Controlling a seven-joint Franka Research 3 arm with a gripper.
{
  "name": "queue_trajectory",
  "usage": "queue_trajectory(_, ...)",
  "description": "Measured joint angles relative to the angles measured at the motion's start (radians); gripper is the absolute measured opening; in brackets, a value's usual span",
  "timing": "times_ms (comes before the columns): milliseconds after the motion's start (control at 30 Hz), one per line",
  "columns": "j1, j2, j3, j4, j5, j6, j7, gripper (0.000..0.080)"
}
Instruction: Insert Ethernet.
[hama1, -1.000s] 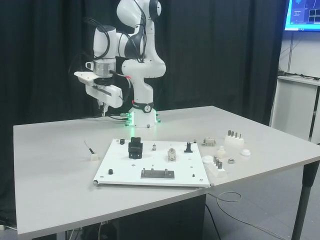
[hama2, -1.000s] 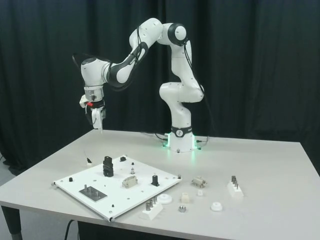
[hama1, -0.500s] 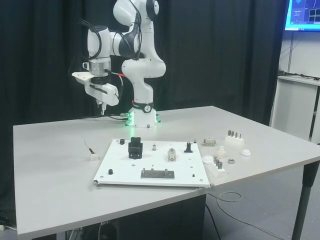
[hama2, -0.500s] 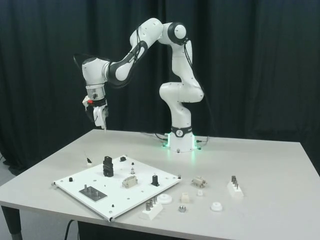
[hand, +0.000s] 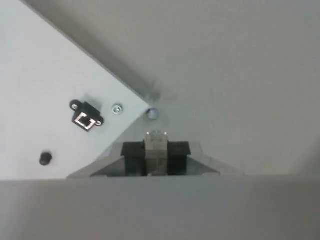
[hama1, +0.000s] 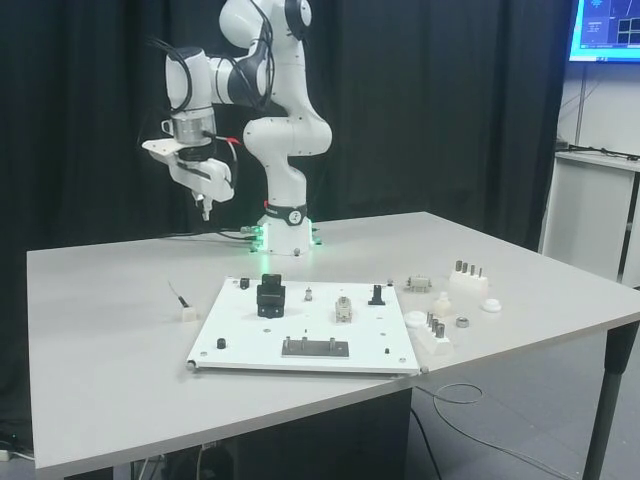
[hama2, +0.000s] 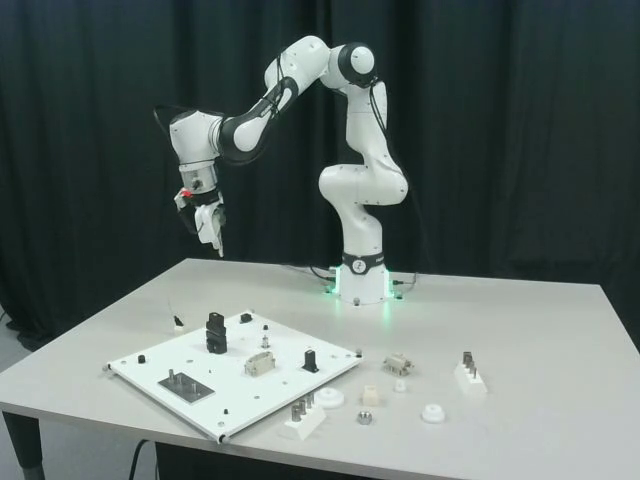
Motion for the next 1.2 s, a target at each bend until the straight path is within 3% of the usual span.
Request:
queue_trajectory(333, -0.05, -0.049, 0.0, -0.014, -0.046, -0.013, -0.065, 0.0088)
queue_trajectory(767, -0.112, -0.065, 0.0, -0.015, -0.043, -0.011, -0.284, 0.0088)
queue_trajectory(900, -0.122, -0.067, 0.0, -0.017, -0.02, -0.008, -0.298, 0.0088)
queue_trajectory(1200, -0.124, -0.068, 0.004, -0.032, 0.073, 0.013, -0.241, 0.0088)
